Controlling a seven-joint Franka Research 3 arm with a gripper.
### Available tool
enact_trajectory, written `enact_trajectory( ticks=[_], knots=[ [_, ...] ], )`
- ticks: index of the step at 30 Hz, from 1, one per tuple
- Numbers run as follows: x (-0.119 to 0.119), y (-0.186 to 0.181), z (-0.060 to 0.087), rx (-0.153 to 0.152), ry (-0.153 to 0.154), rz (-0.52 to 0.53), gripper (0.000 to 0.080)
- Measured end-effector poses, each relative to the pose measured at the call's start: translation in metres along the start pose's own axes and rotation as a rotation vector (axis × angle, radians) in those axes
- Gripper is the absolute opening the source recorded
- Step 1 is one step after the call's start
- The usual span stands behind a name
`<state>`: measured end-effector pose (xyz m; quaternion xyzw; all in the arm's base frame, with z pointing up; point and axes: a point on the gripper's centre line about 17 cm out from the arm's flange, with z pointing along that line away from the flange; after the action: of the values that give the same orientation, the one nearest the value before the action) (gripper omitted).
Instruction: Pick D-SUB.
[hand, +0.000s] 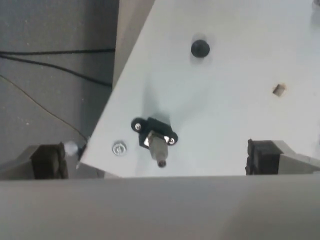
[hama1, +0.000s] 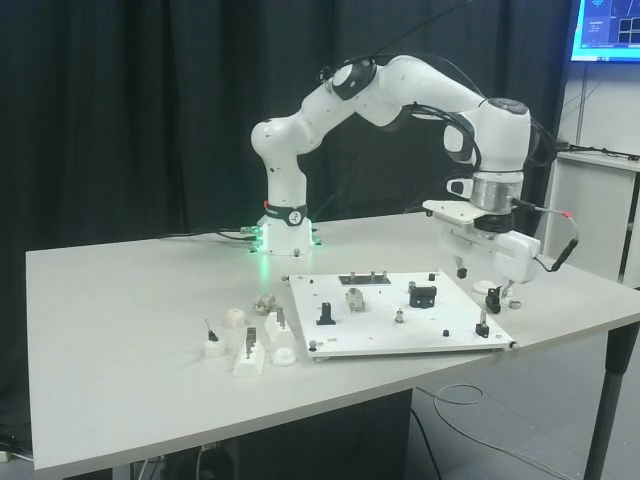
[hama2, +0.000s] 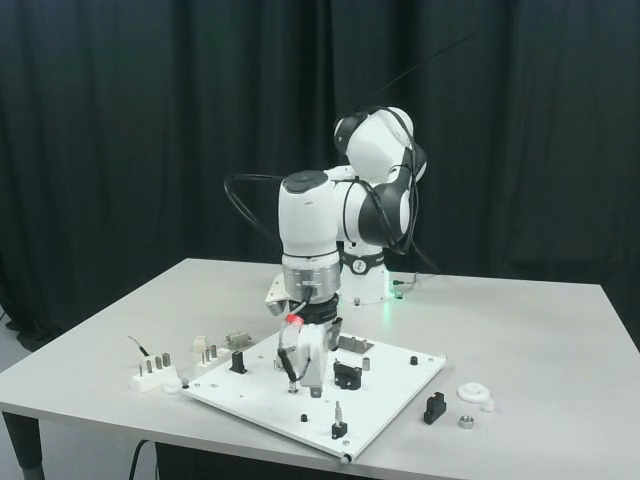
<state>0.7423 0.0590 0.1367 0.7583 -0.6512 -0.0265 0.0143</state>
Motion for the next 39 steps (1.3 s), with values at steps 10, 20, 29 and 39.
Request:
enact_trajectory(
  ticks=[10,20,29,39],
  knots=[
    [-0.03,0.002,-0.007,-0.022,-0.028,-0.045,0.08],
    [-0.076,0.006,-0.01,-0.047,-0.063,-0.106,0.08],
    [-0.117,0.015,-0.007,-0.076,-0.071,-0.144,0.08],
    [-0.161,0.033,-0.003,-0.127,-0.068,-0.09,0.08]
  ],
)
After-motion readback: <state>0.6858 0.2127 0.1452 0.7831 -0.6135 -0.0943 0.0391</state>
